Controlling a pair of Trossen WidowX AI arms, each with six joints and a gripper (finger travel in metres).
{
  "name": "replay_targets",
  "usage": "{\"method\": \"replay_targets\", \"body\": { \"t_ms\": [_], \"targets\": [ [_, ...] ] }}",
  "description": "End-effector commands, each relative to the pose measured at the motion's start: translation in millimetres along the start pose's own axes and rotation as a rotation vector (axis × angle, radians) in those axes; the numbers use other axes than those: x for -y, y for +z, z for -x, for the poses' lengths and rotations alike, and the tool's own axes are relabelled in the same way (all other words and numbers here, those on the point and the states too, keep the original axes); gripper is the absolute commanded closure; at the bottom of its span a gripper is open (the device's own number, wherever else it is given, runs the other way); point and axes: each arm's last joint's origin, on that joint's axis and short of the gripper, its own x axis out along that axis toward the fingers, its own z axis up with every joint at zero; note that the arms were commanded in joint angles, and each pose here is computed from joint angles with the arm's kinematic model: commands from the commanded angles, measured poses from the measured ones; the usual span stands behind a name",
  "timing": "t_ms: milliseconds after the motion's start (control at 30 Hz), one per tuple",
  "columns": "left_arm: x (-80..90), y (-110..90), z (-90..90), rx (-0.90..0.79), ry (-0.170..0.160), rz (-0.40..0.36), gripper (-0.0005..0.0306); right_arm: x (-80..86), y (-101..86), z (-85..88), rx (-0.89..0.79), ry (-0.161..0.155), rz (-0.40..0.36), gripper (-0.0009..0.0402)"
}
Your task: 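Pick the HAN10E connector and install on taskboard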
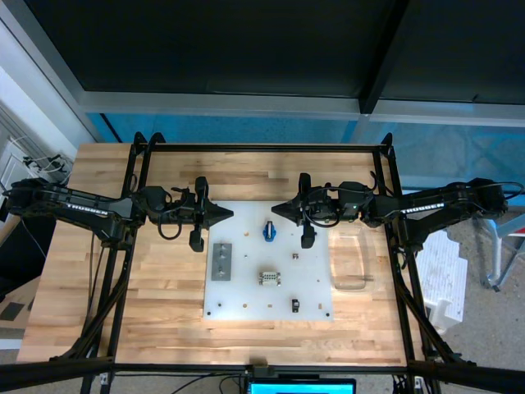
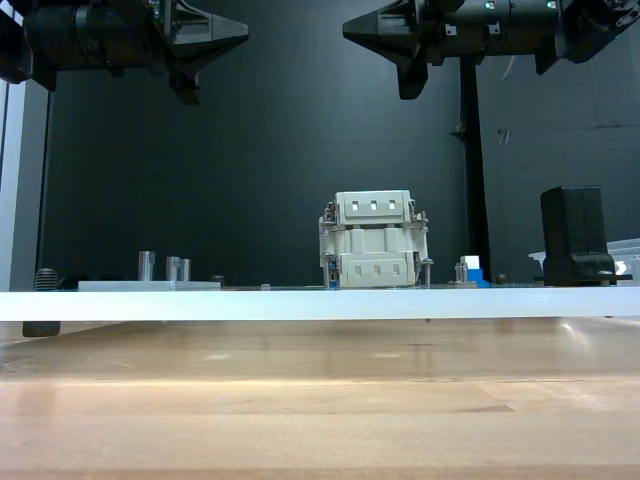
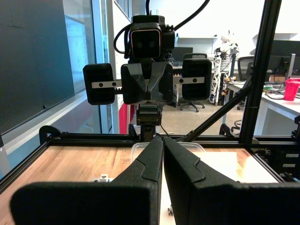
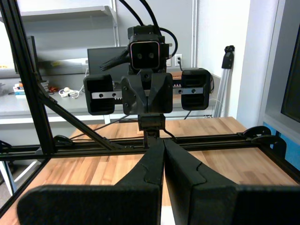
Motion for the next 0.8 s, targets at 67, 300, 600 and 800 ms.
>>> {"method": "replay_targets", "body": {
  "t_ms": [67, 300, 600, 800],
  "targets": [
    [0.0, 0.0, 0.0, 0.0, 0.0, 0.0, 0.03, 0.1, -2.4, 0.5, -0.006, -0.001, -0.002, 0.0393],
    [0.0, 0.0, 0.0, 0.0, 0.0, 0.0, 0.03, 0.1, -2.3, 0.5, -0.006, -0.001, -0.001, 0.0393],
    [-0.1, 0.0, 0.0, 0.0, 0.0, 0.0, 0.03, 0.1, -1.8, 0.5, -0.001, -0.001, 0.0, 0.0393],
    [0.0, 0.0, 0.0, 0.0, 0.0, 0.0, 0.03, 0.0, -1.6, 0.5, 0.002, -0.001, -0.001, 0.0393]
  ]
}}
